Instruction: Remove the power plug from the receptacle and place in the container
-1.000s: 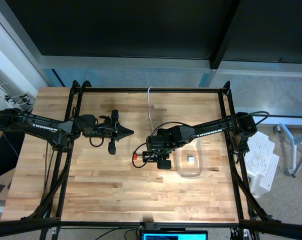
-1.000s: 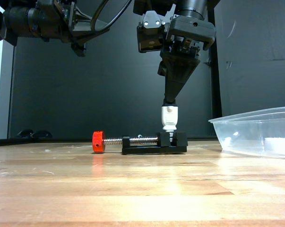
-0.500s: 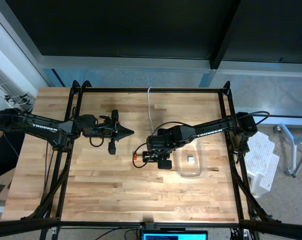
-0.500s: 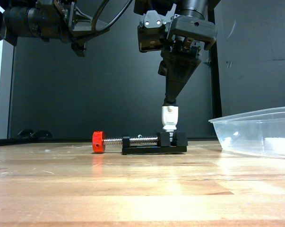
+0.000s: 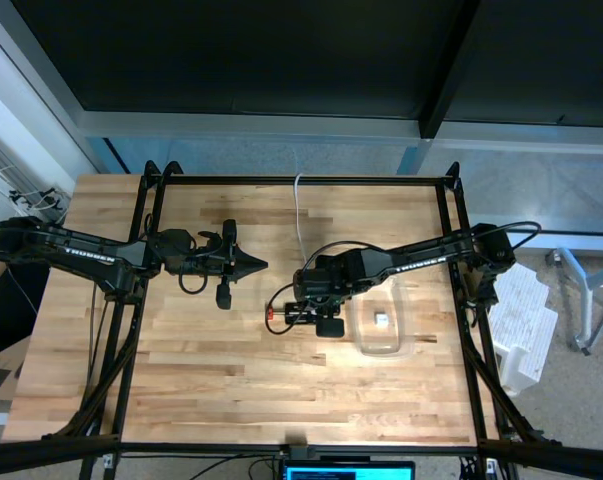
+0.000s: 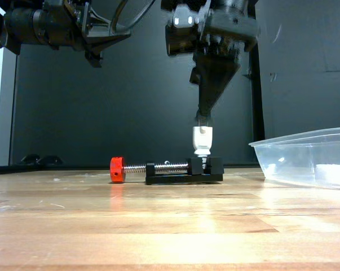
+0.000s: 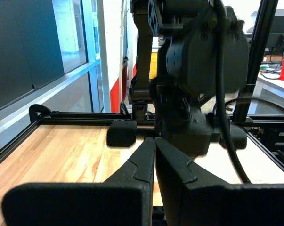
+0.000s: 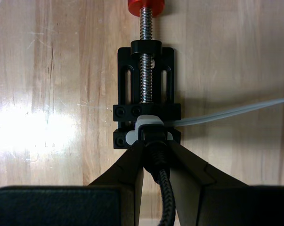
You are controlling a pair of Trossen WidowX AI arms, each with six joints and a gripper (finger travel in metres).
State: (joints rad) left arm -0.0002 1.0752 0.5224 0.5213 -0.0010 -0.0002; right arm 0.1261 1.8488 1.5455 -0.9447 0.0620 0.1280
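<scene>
Right gripper (image 6: pixel 202 118) over power plug (image 8: pixel 155 145) atop receptacle (image 6: pixel 202 139); container (image 6: pixel 305 159) right; left gripper (image 5: pixel 260 265) left.

Both arms matte black, boxy links. Left arm (image 5: pixel 81 252): white lettering along the long link, likely the maker's name. Black cables (image 5: pixel 331 247) loop at each wrist. Left gripper (image 5: pixel 259 265), left over the worktop (image 5: pixel 181 360): tapered wedge fingers (image 7: pixel 141 165). Right gripper (image 6: pixel 202 117), mid-worktop: same black pointed wedges.
</scene>
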